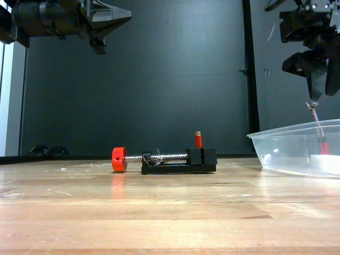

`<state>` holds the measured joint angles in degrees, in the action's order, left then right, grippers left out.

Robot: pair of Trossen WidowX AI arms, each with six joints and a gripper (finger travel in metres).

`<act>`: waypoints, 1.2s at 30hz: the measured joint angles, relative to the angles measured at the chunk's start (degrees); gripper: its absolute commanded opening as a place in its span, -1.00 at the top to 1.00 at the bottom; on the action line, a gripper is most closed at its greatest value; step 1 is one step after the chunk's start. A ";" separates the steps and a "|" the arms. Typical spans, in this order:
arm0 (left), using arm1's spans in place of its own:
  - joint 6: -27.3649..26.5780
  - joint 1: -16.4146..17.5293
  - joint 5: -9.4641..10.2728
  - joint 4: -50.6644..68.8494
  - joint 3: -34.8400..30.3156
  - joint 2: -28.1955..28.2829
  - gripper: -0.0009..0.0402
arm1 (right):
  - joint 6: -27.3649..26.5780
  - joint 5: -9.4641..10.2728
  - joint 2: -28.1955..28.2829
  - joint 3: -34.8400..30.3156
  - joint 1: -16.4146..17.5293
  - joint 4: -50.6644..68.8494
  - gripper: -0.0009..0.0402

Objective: Pick the RCA connector and install on taskboard

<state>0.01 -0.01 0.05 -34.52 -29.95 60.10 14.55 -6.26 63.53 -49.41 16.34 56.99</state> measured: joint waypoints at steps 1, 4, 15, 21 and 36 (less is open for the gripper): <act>-0.02 0.00 -0.02 0.00 0.02 0.00 0.96 | 0.52 -0.15 0.00 0.28 0.13 -0.11 0.18; 0.00 0.00 0.00 0.00 0.00 0.00 0.96 | 1.51 -0.20 0.31 1.01 0.63 -1.16 0.11; -0.02 0.00 0.00 -0.02 0.00 0.00 0.96 | 2.10 -0.42 4.35 1.75 1.29 -3.93 0.08; 0.00 0.00 -0.02 0.00 0.02 0.00 0.96 | 2.32 -0.42 5.99 2.60 1.57 -5.88 0.07; 0.00 0.00 -0.02 -0.02 0.02 0.00 0.96 | 3.26 -0.37 8.00 6.51 2.47 -13.33 0.08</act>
